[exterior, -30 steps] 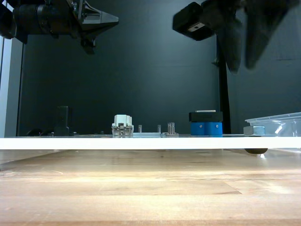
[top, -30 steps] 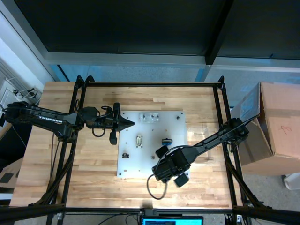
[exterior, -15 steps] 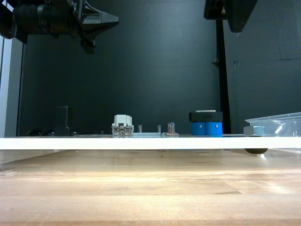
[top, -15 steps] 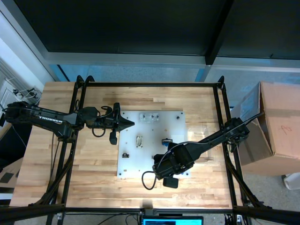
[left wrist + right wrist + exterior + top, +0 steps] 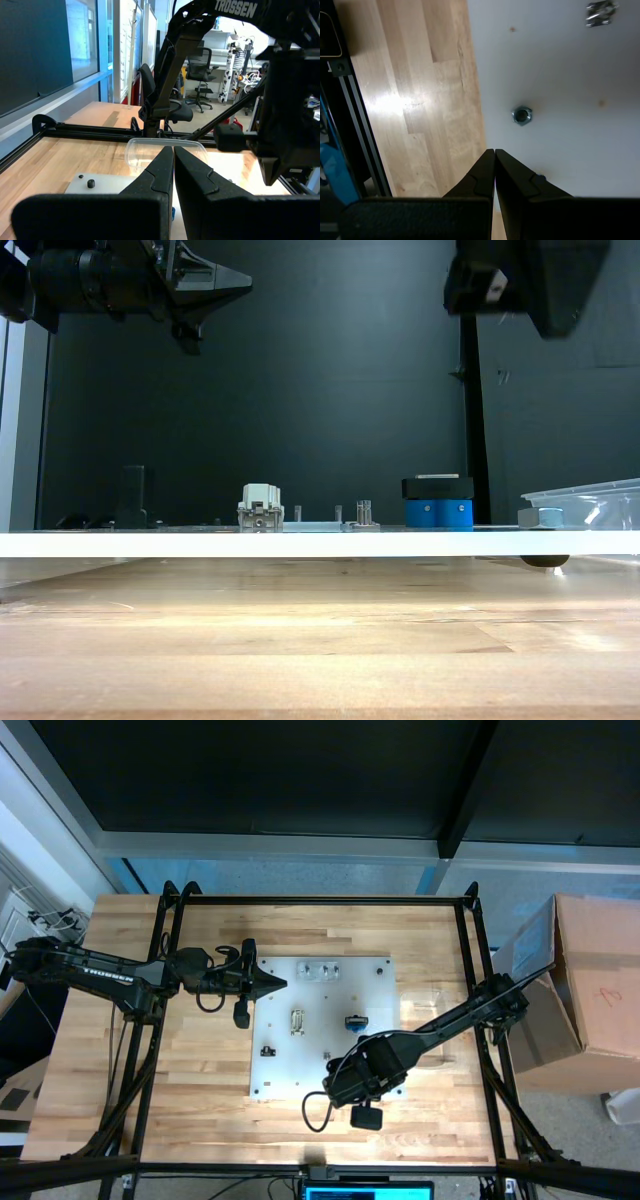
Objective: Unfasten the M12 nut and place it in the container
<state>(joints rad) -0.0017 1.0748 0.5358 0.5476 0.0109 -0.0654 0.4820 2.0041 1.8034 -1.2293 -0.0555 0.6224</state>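
The small silver hexagonal nut sits on its black stud in the white board, with its bore upright. It lies at one o'clock, clear of the right gripper, whose fingers are closed and empty. The left gripper, fingers pressed together, hovers at the board's ten o'clock.

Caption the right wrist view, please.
Shut right gripper over the board, nut on its stud; left gripper, unseen here, at board's left edge.

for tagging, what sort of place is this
Likely a robotics lab: office chairs, M12 nut on its stud, white task board. Left gripper over its left edge, right gripper above the nut.
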